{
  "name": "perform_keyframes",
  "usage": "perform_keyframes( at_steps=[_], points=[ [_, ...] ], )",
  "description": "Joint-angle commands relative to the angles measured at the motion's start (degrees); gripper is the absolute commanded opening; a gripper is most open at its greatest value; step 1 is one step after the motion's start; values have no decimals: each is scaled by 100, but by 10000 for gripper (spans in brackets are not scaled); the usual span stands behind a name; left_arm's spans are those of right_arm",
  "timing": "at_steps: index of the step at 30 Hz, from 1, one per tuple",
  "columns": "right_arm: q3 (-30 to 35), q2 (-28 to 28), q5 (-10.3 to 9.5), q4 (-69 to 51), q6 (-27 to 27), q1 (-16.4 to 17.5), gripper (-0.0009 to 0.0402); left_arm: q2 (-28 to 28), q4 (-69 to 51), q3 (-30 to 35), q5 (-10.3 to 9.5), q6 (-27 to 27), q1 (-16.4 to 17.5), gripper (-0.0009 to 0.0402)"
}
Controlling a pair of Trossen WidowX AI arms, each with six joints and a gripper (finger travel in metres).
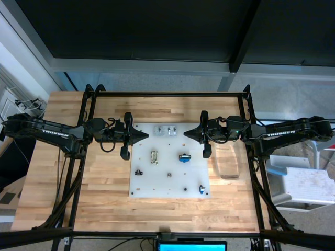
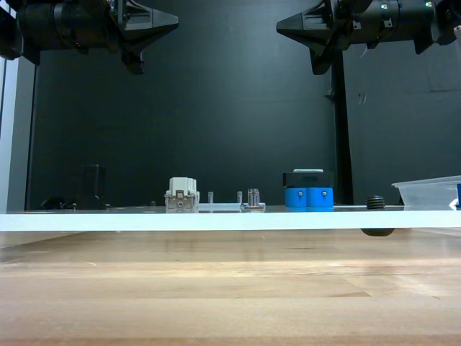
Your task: Remove the rj45 connector and place it in the container
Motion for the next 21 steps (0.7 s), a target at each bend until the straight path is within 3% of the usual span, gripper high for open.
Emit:
perform_keyframes(
  at_steps=[1,12,15,21],
  points=[
    [0,0,46,44,52,0,0,-2,0,0,0,0,0,1],
    [0,0,46,20,61,2,0,0,0,0,0,0,0,1],
    [26,0,50,-61,280,-2,0,-2,0,0,0,0,-2,1],
    [778,33,50,-2085,326,11,0,-2,0,0,0,0,-2,1]
  ],
)
